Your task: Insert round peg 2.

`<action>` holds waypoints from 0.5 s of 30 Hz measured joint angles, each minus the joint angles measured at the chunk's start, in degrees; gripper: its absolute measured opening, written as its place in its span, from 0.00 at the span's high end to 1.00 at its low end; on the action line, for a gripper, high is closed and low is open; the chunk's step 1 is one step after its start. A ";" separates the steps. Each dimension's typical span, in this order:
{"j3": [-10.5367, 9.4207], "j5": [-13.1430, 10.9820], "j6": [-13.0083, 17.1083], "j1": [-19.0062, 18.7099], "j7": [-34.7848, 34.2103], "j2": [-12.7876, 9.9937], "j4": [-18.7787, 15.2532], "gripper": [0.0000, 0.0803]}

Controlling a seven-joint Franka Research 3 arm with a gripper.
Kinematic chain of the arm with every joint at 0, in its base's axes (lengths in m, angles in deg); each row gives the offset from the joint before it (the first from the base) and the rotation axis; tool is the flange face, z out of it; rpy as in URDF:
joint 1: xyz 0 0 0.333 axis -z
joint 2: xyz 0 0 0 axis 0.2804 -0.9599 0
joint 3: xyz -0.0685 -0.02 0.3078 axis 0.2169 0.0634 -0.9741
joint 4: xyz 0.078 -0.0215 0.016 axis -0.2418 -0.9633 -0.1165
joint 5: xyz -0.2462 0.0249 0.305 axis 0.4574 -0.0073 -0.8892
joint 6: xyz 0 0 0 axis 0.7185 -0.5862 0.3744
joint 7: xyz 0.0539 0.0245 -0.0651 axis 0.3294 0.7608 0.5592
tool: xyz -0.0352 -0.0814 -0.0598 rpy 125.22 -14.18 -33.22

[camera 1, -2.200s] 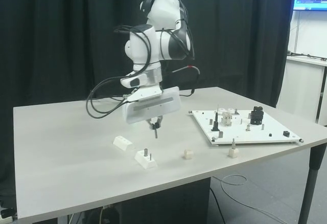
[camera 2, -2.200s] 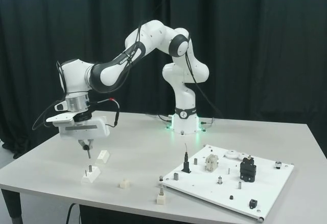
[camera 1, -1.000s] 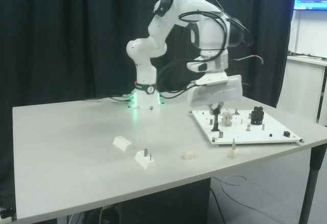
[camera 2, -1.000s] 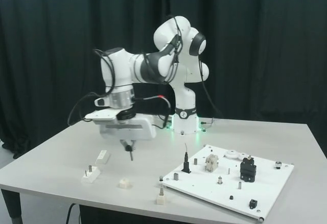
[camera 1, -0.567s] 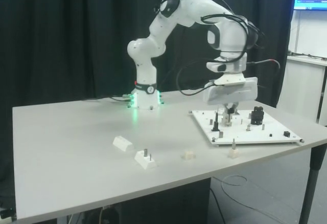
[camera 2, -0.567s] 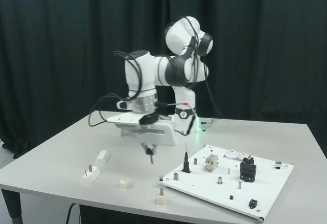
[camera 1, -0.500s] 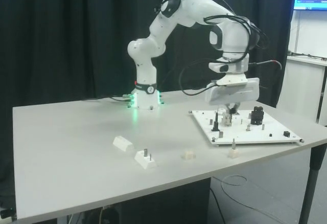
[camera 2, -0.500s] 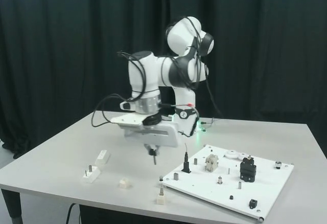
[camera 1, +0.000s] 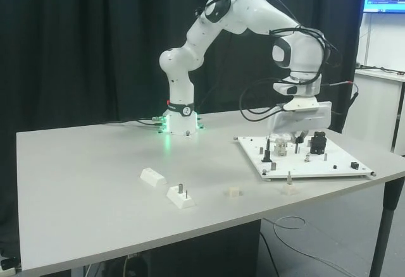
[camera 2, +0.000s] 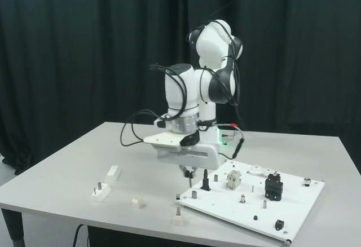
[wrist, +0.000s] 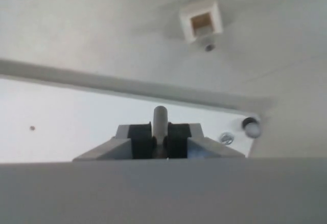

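Black curtains back the grey table (camera 1: 82, 163). Over the last two seconds the arm has swung away from the small white blocks at lower left of the second room view and carried its load across to the white board (camera 2: 293, 210) at lower right. The gripper (wrist: 160, 141) is clenched on the round peg (wrist: 160, 119), whose tip hangs just over the board's near edge, so by my judgement transport is nearly done and alignment over a hole comes next. I count four loose white blocks on the table: two (camera 2: 100, 192) (camera 2: 113, 172) at lower left, and two (camera 2: 137, 202) (camera 2: 177, 219) nearer the board.
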 joint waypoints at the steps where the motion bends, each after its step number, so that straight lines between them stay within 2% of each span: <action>1: 0.00 0.00 0.08 -0.32 -0.23 0.01 -0.25 0.92; 9: 0.01 0.54 1.95 -2.71 -2.09 0.37 -3.29 0.92; 15: 0.01 1.62 4.41 -4.45 -3.77 1.63 -6.86 0.92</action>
